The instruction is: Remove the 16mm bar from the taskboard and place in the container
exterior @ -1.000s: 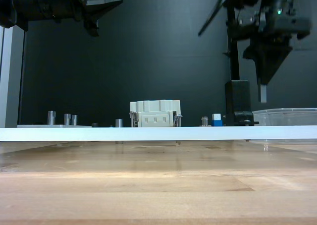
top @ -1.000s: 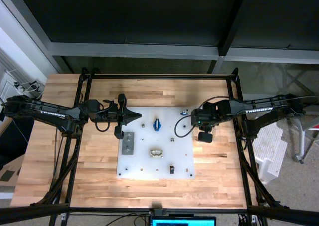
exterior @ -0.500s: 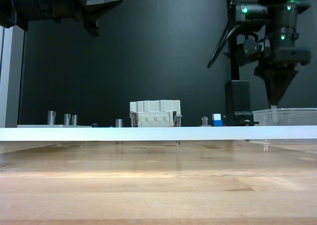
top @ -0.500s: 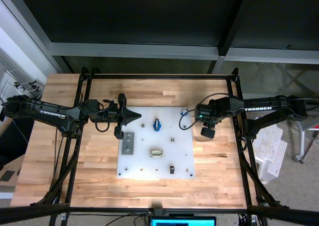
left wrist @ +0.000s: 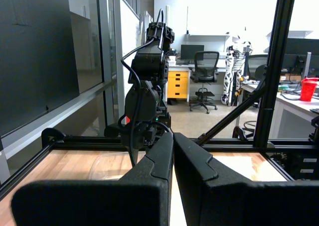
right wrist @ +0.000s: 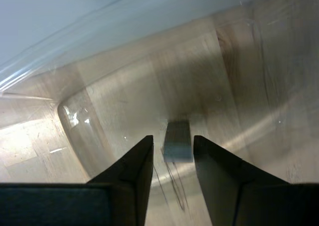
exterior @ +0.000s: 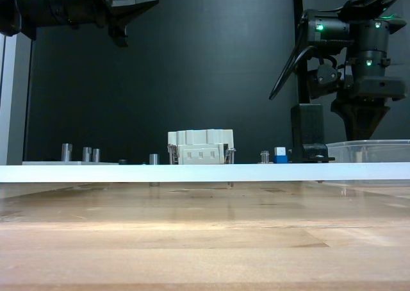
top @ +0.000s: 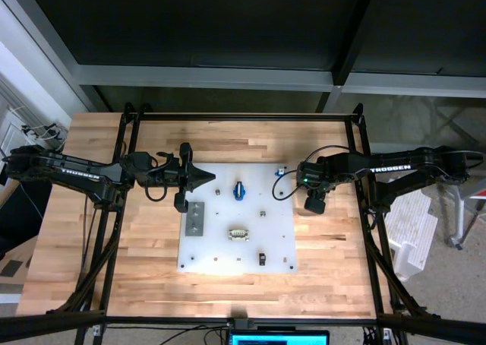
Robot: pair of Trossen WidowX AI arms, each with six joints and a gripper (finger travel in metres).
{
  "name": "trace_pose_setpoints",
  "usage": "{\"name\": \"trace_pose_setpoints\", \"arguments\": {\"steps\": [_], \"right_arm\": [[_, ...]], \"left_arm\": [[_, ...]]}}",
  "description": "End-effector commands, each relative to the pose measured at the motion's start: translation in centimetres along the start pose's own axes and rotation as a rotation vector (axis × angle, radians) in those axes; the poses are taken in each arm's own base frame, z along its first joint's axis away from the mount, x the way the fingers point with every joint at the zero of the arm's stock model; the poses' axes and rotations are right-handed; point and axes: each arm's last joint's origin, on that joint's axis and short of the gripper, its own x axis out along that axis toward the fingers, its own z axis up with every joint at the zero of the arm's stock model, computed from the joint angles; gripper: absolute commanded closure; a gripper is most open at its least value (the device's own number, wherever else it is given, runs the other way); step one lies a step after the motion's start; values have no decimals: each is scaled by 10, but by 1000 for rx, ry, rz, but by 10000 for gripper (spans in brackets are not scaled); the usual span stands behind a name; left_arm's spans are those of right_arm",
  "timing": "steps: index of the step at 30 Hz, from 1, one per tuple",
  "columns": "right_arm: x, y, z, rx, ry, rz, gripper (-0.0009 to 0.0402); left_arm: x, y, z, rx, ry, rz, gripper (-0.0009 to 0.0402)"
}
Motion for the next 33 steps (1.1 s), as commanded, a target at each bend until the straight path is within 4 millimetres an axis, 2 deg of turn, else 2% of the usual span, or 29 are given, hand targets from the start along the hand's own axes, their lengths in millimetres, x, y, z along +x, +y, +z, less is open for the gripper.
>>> {"name": "trace_pose_setpoints", "arguments": {"steps": [1, 9, 15, 20, 25, 33], "right_arm": [[0, 0, 1, 1, -5, 0, 237], [-4, 0, 4, -1, -21, 4, 168], [-13, 1, 9, -29, -44, 21, 158], [-38, 0, 16, -61, -148, 67, 175], [-69, 1, 19, -72, -335, 104, 210], [-100, 23, 28, -128, -685, 218, 265]], "left_arm": [[0, 0, 0, 0, 1, 0, 393], [0, 0, 0, 0, 1, 0, 393], [0, 0, 0, 0, 1, 0, 393], [0, 0, 0, 0, 1, 0, 393], [0, 0, 0, 0, 1, 0, 393], [0, 0, 0, 0, 1, 0, 393]]}}
